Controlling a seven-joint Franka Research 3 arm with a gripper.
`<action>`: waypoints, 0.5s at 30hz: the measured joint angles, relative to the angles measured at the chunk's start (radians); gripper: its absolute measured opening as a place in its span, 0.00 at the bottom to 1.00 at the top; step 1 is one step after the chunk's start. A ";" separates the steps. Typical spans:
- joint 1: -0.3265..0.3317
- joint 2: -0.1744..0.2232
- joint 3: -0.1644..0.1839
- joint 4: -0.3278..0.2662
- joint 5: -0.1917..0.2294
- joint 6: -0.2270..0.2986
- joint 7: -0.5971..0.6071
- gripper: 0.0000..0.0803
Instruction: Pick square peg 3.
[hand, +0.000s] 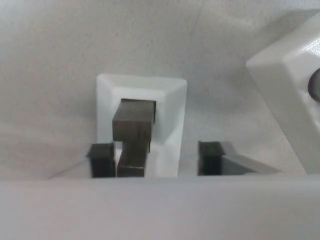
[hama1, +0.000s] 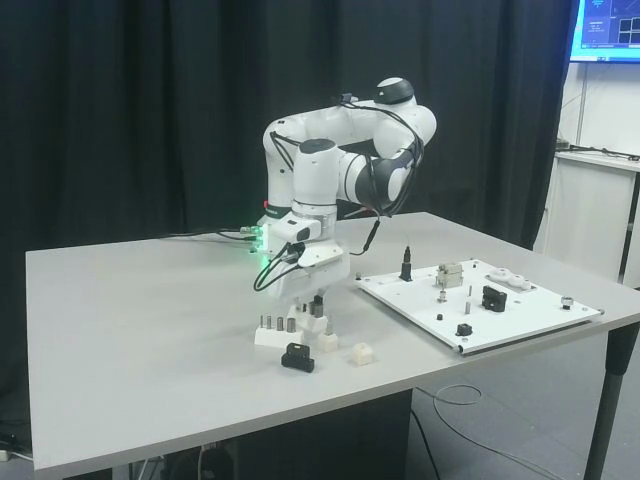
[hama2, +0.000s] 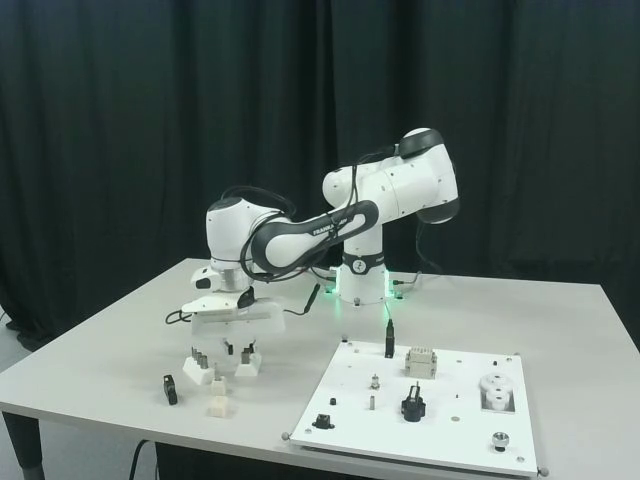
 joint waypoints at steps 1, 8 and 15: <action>0.000 0.000 0.000 0.000 0.000 -0.001 0.000 0.48; -0.001 0.000 0.000 0.000 0.000 -0.009 0.002 0.28; -0.001 0.000 0.000 0.000 0.000 -0.012 0.003 0.13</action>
